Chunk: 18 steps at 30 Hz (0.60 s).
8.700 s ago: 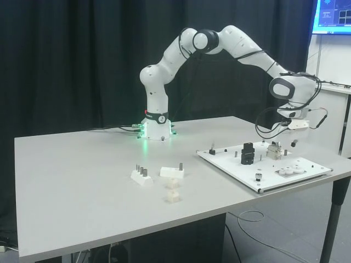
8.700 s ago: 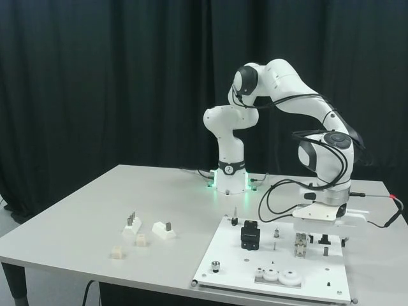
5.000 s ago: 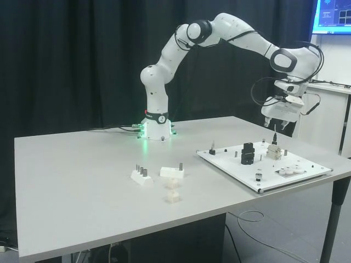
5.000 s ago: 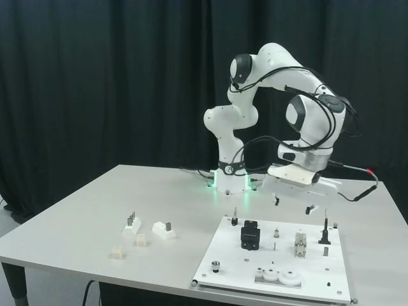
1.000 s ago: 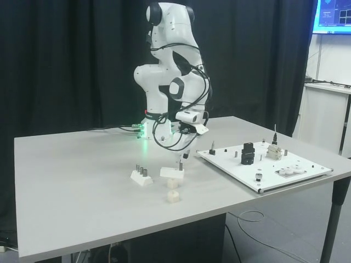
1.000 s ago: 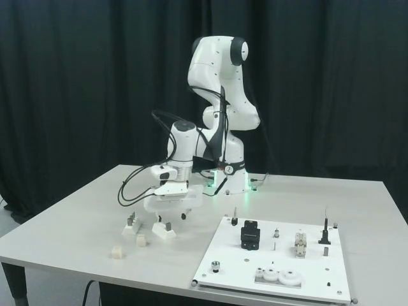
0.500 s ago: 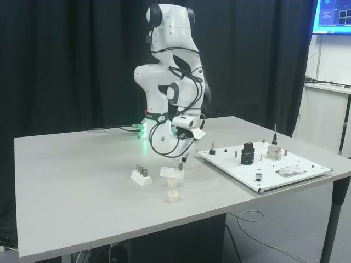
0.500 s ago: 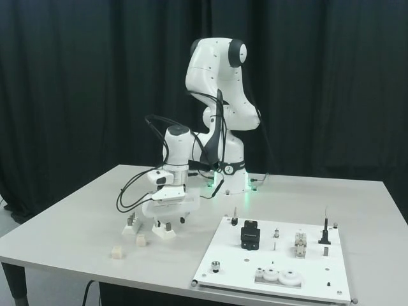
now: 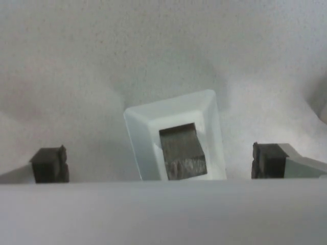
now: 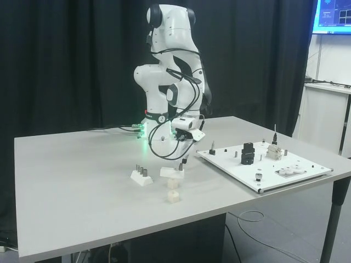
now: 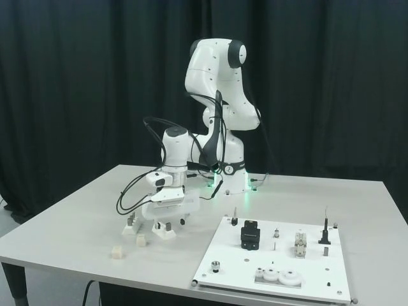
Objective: Pick square peg 4.
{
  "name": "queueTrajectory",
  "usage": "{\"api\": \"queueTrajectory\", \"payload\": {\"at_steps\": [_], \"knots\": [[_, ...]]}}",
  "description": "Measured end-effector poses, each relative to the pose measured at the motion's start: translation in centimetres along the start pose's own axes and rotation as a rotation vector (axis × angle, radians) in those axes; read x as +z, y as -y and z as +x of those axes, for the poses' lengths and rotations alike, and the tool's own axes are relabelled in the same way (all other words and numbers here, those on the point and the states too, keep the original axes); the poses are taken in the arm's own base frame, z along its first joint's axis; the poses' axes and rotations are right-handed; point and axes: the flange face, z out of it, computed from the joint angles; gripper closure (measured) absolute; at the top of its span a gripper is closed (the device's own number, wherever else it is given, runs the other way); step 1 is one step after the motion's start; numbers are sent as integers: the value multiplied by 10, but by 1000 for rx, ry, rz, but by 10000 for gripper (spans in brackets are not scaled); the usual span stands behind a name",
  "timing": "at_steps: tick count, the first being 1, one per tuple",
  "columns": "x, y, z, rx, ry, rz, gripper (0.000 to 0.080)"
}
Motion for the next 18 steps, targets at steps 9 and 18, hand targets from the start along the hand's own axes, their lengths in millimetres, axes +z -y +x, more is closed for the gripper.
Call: {"api": "queueTrajectory", "payload": {"at_steps": [9,18], "knots": [[4,0,-1,16,5,12,3],[5,-1,0,37,6,21,260]]}}
